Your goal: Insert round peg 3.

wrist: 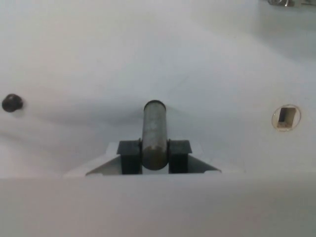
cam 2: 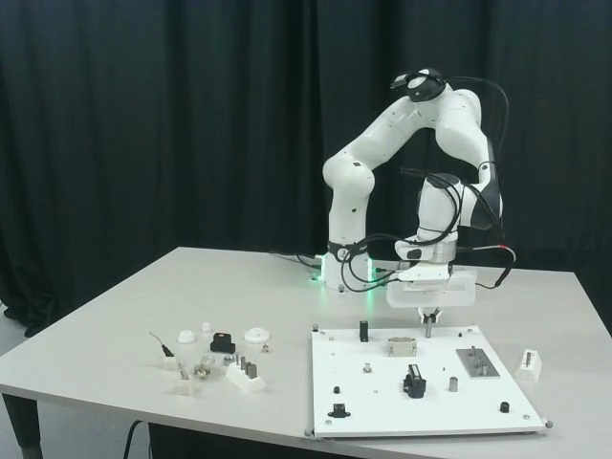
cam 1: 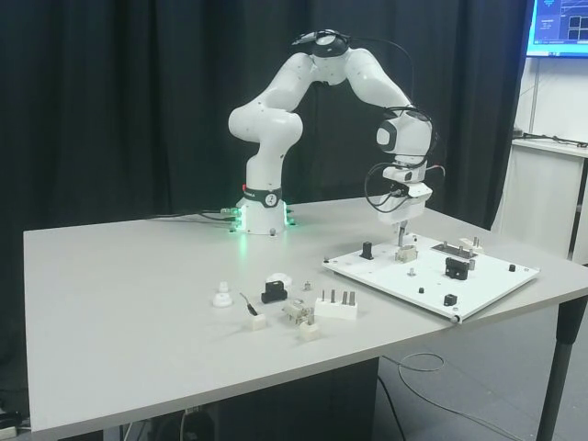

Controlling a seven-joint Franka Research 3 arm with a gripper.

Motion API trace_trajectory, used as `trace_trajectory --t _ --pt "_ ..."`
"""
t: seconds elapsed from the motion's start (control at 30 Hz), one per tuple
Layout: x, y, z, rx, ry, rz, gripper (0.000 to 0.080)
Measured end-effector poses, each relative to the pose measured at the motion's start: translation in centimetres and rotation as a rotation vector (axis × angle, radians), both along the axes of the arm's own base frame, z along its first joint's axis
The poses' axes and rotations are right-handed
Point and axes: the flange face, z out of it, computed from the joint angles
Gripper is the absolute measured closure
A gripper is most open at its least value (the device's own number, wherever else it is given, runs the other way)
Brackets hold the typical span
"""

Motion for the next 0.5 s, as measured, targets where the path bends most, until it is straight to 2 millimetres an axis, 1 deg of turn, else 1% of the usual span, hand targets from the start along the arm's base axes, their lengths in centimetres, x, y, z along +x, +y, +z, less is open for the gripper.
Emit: trace_trajectory --t 0.5 --pt "-0.16 0.19 -0.41 -0.010 -0.014 -0.001 0.0691"
